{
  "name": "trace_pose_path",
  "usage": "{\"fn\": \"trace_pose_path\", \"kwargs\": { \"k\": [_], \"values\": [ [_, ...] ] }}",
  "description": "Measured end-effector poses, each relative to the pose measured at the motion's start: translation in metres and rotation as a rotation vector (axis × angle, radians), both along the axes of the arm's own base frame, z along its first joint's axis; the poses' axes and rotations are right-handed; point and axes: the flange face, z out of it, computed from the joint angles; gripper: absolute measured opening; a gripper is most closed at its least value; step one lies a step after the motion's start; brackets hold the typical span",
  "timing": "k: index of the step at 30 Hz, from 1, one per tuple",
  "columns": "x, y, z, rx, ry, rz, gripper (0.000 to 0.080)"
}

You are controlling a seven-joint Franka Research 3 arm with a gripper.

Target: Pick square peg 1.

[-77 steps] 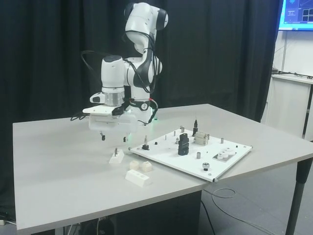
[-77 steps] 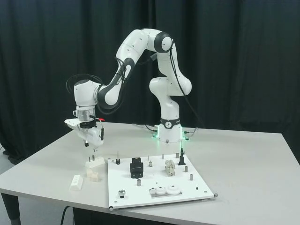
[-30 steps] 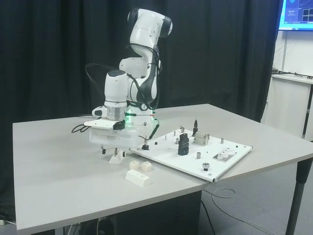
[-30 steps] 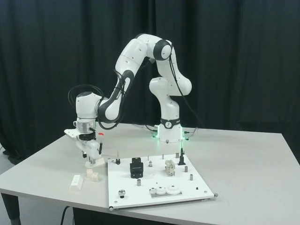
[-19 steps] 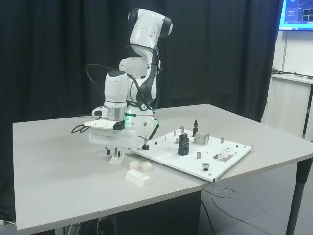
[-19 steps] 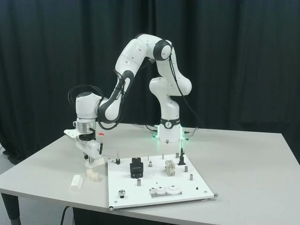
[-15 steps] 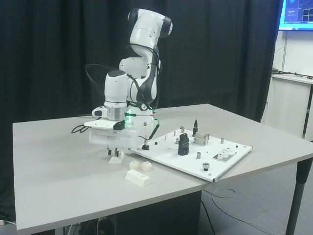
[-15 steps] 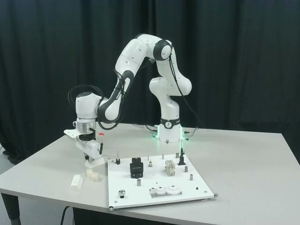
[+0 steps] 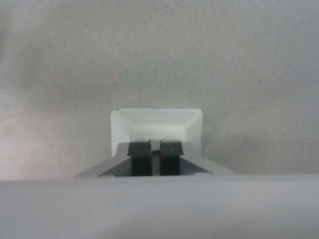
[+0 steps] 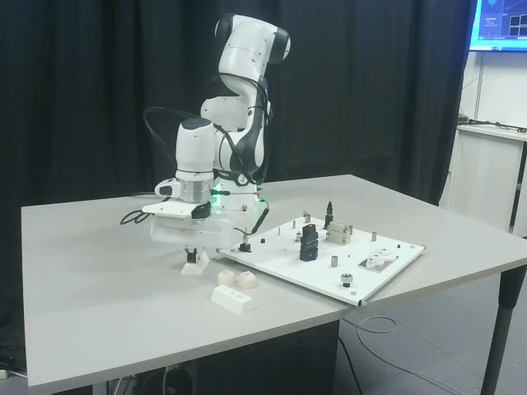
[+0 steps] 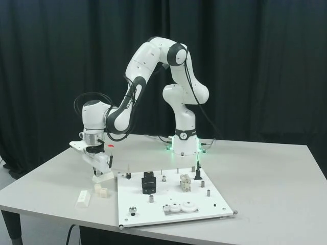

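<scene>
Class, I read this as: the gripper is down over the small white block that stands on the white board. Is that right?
Not quite. The gripper is down over the small white block, but that block stands on the grey table beside the white board, as the first room view shows.

Two distant room cameras share arm (image 10: pixel 218 148) and table (image 11: pixel 265 173); the wrist camera looks down close.

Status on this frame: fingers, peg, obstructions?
Gripper down at the white holder, fingers closed on the peg. Peg not lifted. Nothing in the way.
</scene>
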Motion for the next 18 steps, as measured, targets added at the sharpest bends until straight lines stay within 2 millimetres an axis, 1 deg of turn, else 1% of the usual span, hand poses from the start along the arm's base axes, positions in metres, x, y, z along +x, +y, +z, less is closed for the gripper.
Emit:
{"fn": "trace_pose_path", "kwargs": {
  "k": [10,18],
  "values": [
    [0.007,-0.002,0.007,0.003,-0.008,0.003,0.0034],
    [0.01,-0.008,0.024,0.026,-0.012,-0.006,0.0034]
  ]
}}
